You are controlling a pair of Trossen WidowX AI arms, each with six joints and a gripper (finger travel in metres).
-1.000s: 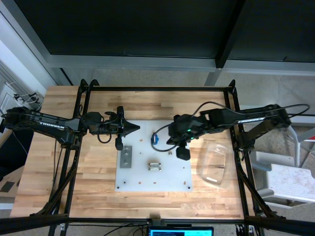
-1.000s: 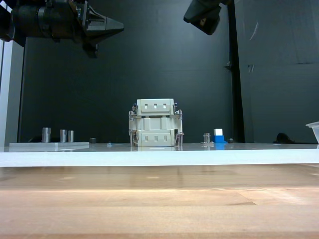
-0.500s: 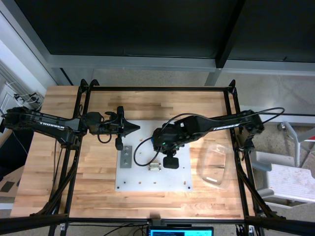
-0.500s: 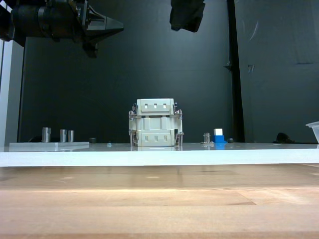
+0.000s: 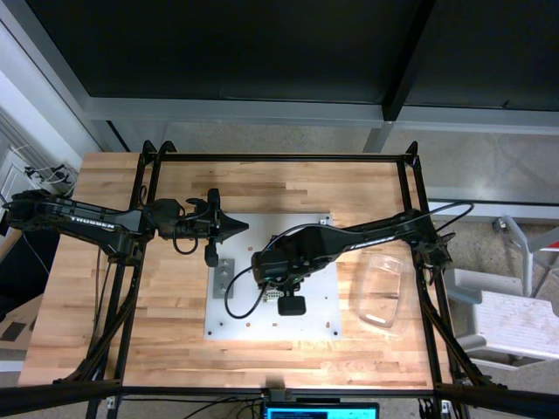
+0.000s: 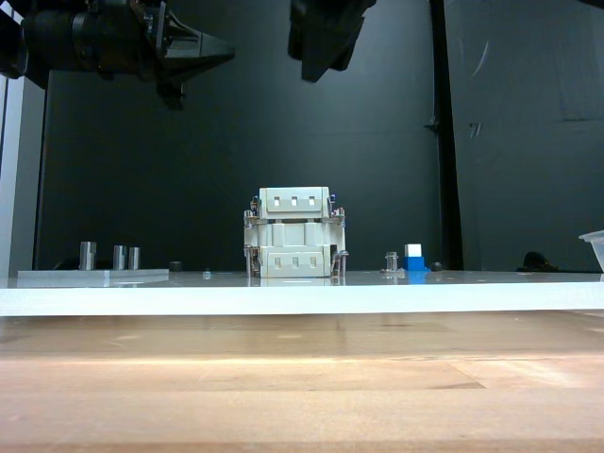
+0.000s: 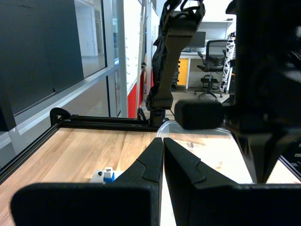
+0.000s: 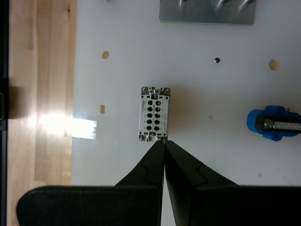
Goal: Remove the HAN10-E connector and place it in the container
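Here, one HAN10-E connector (image 8: pixel 154 114) stands mid-board; one container (image 5: pixel 384 292) sits on the table (image 5: pixel 131 332), well apart. Right claw (image 8: pixel 163 141) hovers above the connector, clenched, empty. Left claw (image 7: pixel 163 140) clenched, high. One grey plate (image 8: pixel 207 12) and one blue part (image 8: pixel 273 125) lie nearby.

Robotics lab in an office: wooden bench (image 5: pixel 113 323), black frame (image 5: pixel 279 158), office chair (image 7: pixel 210 77).
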